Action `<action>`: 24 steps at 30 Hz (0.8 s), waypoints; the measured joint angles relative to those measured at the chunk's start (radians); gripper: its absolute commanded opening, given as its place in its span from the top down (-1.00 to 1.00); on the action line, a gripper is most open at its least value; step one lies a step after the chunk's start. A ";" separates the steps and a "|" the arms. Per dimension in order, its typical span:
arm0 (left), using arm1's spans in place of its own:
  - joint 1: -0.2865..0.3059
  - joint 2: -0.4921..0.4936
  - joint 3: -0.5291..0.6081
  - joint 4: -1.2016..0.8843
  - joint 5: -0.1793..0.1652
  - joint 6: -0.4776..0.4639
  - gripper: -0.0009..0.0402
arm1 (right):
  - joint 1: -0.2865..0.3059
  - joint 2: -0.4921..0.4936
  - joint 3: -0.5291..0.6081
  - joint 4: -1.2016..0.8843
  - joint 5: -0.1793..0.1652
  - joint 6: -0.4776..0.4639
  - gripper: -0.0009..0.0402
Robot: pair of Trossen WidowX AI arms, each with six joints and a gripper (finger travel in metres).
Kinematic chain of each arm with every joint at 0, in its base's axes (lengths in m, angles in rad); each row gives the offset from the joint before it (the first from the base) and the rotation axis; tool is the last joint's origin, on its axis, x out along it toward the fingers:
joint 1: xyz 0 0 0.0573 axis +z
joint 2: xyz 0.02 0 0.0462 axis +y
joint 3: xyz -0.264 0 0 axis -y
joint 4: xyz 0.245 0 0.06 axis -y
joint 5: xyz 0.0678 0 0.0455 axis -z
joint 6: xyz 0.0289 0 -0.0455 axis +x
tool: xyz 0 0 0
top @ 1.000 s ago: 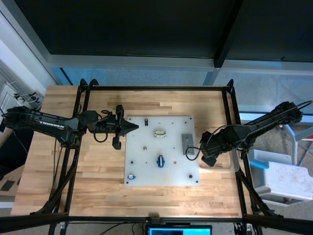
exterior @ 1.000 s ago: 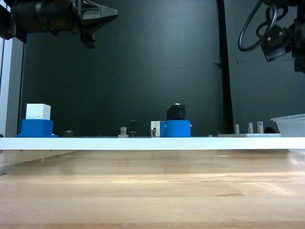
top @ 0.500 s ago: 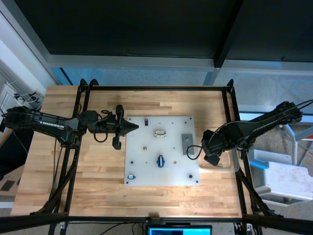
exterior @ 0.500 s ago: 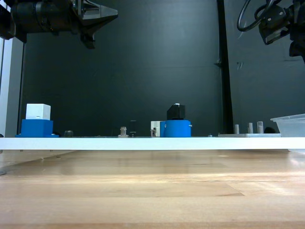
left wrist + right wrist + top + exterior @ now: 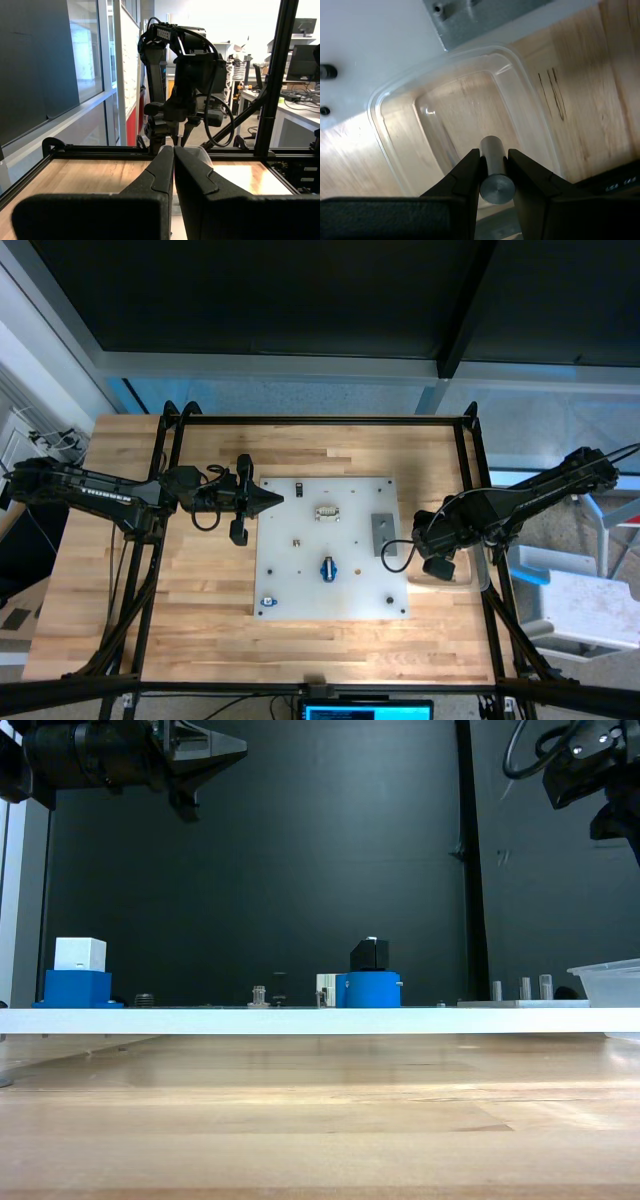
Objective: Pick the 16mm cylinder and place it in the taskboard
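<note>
The 16mm cylinder (image 5: 493, 166), a plain grey metal rod, sits pinched between the fingers of my right gripper (image 5: 493, 172), which is shut on it above the clear tray (image 5: 385, 97). In the high view the right gripper (image 5: 440, 562) hangs over the tray by the right edge of the taskboard (image 5: 350, 595). The white taskboard carries a blue fitting (image 5: 327, 568), a grey block (image 5: 383, 530) and a beige connector (image 5: 325, 511). My left gripper (image 5: 272, 497) is shut on nothing and held high at the board's left edge (image 5: 225, 748).
The clear plastic tray (image 5: 470, 580) lies on the wooden table right of the board. Black frame posts (image 5: 478, 455) ring the table. A blue base with a white cube (image 5: 78, 975) and small metal pegs (image 5: 523, 987) stand on the board.
The right gripper has risen with the cylinder and shifted slightly right over the tray. The left arm has not moved.
</note>
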 measured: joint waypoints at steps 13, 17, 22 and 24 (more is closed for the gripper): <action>0.000 0.000 0.000 0.000 0.000 0.000 0.96 | 0.003 0.028 -0.001 0.024 0.007 -0.099 0.90; 0.000 0.000 0.000 0.000 0.000 0.000 0.96 | 0.004 0.048 -0.001 0.069 0.007 -0.117 0.90; 0.000 0.000 0.000 0.000 0.000 0.000 0.96 | 0.004 0.098 0.034 0.077 0.008 -0.147 0.90; 0.000 0.000 0.000 0.000 0.000 0.000 0.96 | 0.004 0.119 0.050 0.077 0.008 -0.161 0.90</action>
